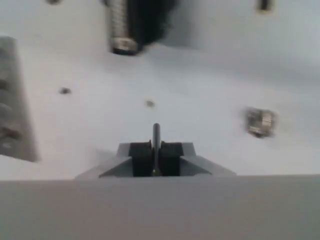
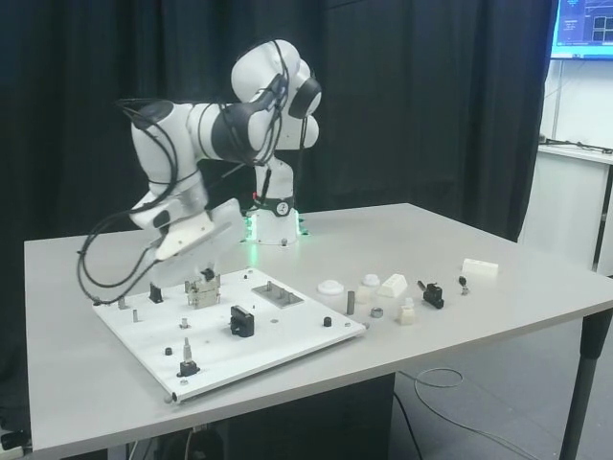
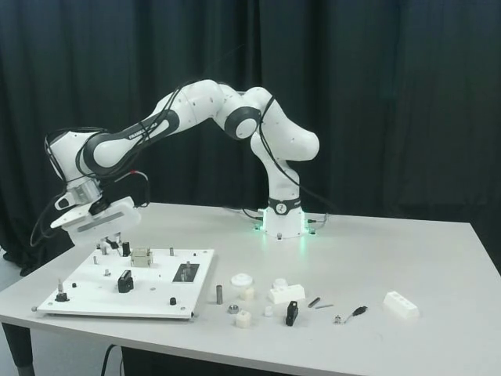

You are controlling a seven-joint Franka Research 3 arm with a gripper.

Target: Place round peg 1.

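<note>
I've got the gripper (image 1: 156, 150) clamped on round peg 1 (image 1: 156, 142), a thin pin sticking out between the fingertips, center-bottom of wrist view. It hangs over the white board (image 2: 278, 335), left side of both room views. A threaded post (image 1: 121, 27) shows at upper left w/ a small nut (image 1: 260, 121) at right. Loose parts (image 3: 278, 296) sit on the grey table (image 3: 407, 251) right of the board.

White assembly board (image 3: 156, 301) on grey table (image 3: 407, 258), bearing black block (image 3: 124, 282), grey metal fixture (image 3: 142, 257), grey plate (image 3: 186, 272) and small posts. Beside board: upright grey cylinder (image 3: 220, 294), white gear (image 3: 242, 279), white blocks (image 3: 285, 294), long white block (image 3: 400, 305). Black curtain (image 3: 391, 94) behind.
</note>
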